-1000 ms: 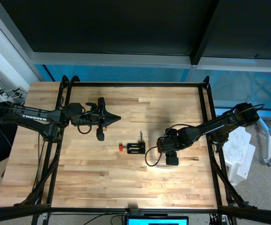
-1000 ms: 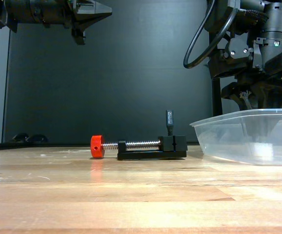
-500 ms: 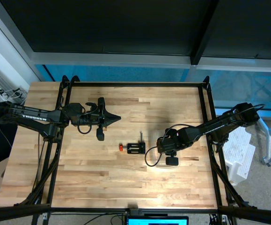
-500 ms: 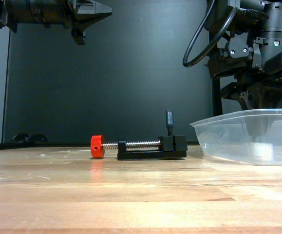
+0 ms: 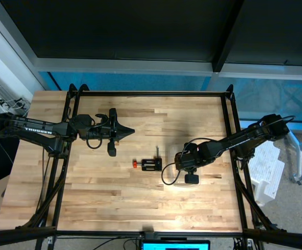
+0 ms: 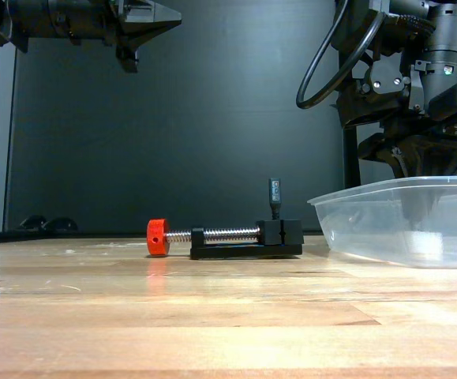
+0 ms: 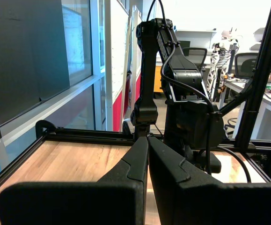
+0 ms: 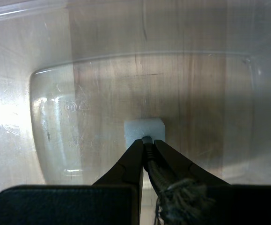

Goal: Pick the usb-c connector and install on the hub

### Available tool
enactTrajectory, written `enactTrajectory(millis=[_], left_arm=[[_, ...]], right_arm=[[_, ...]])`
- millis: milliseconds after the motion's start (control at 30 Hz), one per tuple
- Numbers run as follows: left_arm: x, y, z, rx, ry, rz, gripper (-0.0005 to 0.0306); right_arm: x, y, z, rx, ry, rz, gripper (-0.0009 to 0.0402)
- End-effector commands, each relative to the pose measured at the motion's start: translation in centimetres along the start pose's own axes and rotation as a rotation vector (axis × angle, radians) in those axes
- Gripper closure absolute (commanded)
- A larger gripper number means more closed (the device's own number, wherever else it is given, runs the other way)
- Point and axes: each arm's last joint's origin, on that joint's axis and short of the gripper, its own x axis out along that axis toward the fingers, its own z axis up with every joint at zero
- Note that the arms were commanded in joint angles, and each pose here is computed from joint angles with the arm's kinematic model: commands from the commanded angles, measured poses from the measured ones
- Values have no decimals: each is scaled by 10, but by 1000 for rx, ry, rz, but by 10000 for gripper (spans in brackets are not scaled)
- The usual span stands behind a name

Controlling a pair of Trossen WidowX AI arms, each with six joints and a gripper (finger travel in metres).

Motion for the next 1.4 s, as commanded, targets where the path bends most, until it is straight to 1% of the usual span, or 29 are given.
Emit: enactTrajectory(millis=[33,300,667,800,967,1100,1233,1333,1400], left_arm=[[0,0,0,0,0,0,300],[0,0,0,0,0,0,300],[0,0,0,0,0,0,300],[0,0,0,0,0,0,300],[0,0,0,0,0,0,300],[0,0,0,0,0,0,300],[0,0,0,0,-1,0,300],[0,0,0,0,0,0,300],[0,0,0,0,-1,0,300]], right_arm=[[0,0,0,0,0,0,393],[-2,0,0,-1,-4,2,393],[-20,-3,-4,2,-38,13,393],[-34,-4,-2,4,-49,16,393],[-57,-5,0,8,-87,29,393],[-78,-7,0,10,-100,33,393],[-95,-9,0,11,-108,35,393],[-103,-10,1,11,-109,36,393],[-105,-10,1,12,-113,37,393]])
